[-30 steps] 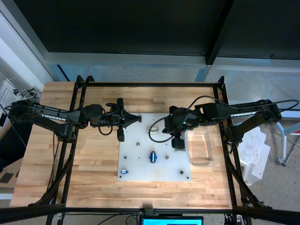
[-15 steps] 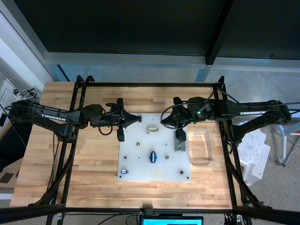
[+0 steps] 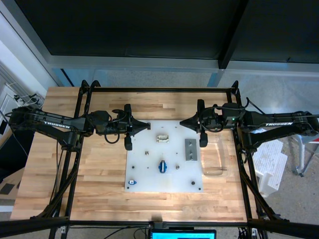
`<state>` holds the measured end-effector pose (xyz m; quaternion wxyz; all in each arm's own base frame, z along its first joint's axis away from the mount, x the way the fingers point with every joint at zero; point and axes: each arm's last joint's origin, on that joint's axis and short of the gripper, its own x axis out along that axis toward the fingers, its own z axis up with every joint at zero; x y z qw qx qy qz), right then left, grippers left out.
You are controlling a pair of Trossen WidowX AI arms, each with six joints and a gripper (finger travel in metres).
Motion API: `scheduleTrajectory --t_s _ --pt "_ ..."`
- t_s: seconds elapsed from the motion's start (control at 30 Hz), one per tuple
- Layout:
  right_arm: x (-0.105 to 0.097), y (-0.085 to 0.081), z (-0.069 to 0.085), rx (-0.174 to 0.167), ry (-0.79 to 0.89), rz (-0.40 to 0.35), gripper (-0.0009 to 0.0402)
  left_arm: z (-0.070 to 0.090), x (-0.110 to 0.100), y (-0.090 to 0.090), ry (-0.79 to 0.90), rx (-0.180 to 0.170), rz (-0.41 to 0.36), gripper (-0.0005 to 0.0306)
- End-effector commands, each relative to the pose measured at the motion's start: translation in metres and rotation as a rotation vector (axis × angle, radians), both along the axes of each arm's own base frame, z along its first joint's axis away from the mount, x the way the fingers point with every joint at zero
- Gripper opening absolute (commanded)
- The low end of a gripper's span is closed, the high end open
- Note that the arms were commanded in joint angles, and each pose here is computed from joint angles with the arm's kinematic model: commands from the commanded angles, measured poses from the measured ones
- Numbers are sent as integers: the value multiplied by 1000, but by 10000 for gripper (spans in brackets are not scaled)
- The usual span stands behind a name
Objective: Pick the 16mm cylinder and install on the taskboard
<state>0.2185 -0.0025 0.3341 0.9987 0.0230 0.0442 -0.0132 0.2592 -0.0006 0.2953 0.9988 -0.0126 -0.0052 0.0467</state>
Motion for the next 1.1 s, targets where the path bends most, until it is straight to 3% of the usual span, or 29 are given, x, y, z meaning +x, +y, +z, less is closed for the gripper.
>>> scheduleTrajectory --t_s 0.03,0.17,0.37,0.67,0.87,1.1 --pt "-3 0 -4 -2 1 -1 0 0 0 -1 2 18 -33 1" --pt "-5 1 -7 -6 -39 18 0 0 0 -2 4 46 -63 1" --pt "-11 -2 -19 -6 -41 2 0 0 0 -1 5 46 -30 1" --pt "-18 -3 -18 -7 -82 -6 0 0 0 0 6 46 -26 1" --pt "-18 -3 -23 -30 -94 -6 0 0 0 0 5 33 -26 1" --pt "-19 -3 -30 -29 -111 -7 0 0 0 0 2 7 -26 1"
